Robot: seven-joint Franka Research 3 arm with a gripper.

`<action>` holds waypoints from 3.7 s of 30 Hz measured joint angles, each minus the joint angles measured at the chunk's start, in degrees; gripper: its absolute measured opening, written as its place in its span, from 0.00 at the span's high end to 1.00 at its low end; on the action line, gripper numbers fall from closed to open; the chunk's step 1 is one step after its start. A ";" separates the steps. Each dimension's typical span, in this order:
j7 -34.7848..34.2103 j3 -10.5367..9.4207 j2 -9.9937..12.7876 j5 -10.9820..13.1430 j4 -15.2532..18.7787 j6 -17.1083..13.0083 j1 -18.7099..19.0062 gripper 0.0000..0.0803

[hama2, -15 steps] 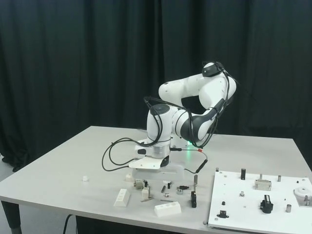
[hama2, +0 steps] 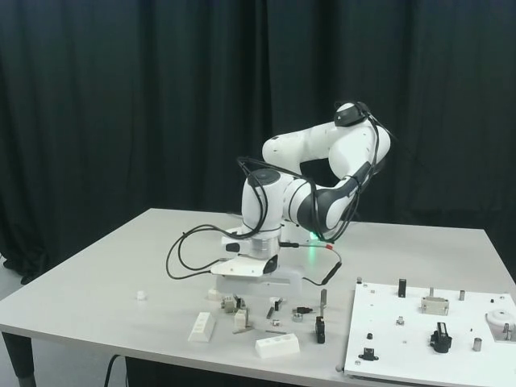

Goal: Remove round peg 4.

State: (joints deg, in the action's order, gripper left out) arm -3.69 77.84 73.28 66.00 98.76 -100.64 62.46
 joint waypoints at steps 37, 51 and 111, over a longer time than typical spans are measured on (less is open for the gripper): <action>1.01 1.86 -0.04 -0.14 -0.62 0.50 -0.82 0.00; 1.08 2.80 -0.07 -0.47 -2.02 1.88 -0.82 0.00; -11.54 -4.22 -1.87 5.55 -28.53 1.13 10.07 0.00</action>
State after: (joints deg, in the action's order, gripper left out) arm -15.23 73.62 71.40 71.55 70.22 -99.52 72.53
